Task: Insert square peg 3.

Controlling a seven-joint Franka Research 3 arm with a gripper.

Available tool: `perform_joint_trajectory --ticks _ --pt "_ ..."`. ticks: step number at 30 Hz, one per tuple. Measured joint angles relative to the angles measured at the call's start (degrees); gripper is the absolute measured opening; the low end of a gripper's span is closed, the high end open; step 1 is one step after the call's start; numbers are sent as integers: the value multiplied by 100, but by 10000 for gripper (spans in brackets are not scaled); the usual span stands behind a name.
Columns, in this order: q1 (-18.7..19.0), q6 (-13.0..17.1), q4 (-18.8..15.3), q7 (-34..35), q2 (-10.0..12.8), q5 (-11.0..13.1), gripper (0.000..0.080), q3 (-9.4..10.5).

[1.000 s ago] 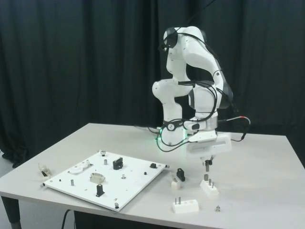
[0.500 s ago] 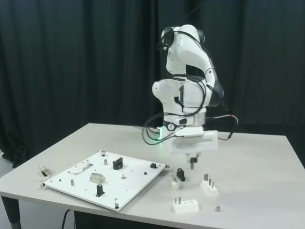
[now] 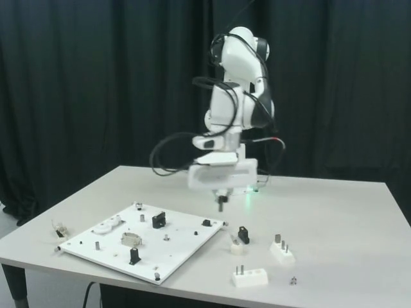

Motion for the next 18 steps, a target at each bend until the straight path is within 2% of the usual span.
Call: perform_joint_trajectory --ticks 8,18 --pt "-402 -483 505 -804 7 -89 116 -222" --pt "-1028 -740 960 -1948 107 -93 116 -250"
